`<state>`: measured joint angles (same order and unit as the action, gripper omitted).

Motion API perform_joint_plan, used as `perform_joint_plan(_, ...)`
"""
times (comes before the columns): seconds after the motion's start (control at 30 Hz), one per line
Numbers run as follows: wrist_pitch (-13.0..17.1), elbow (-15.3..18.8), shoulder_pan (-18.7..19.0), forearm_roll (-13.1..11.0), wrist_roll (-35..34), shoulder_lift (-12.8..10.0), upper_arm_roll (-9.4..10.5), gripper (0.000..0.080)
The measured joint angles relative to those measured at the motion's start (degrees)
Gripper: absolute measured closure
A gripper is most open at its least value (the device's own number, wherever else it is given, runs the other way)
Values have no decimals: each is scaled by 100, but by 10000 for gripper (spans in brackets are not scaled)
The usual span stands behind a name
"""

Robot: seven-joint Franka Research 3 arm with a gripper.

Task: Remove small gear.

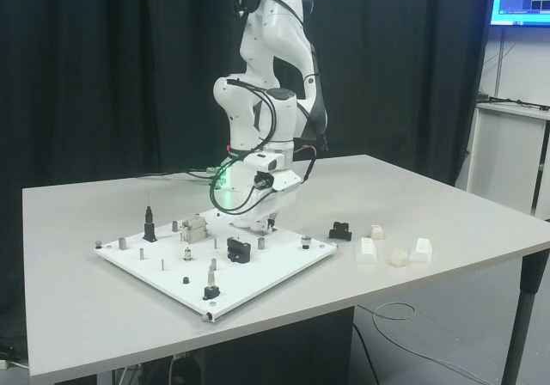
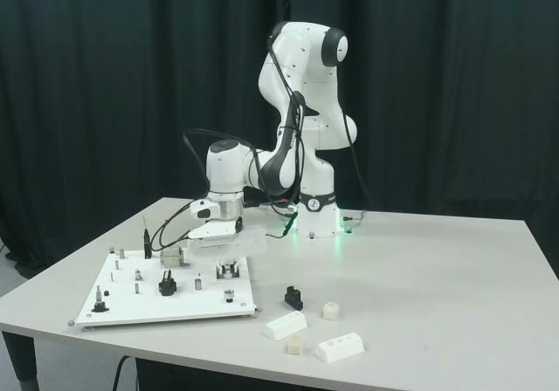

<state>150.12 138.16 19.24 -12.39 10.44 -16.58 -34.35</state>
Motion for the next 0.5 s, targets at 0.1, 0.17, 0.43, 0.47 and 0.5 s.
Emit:
perform_joint_plan(0.1, 0, 0, -1, -2, -77, 0, -2, 666)
perform_joint_plan(0.17, 0, 1, -2, -5, -206, 0, -2, 666)
perform_joint_plan(0.43, 0, 1, -2, 2, -490, 1, 0, 666)
perform_joint_plan(0.47, 0, 1, -2, 12, -465, 1, 1, 666)
perform_joint_plan(0.5, 0, 1, -1, 26, -425, 2, 2, 666)
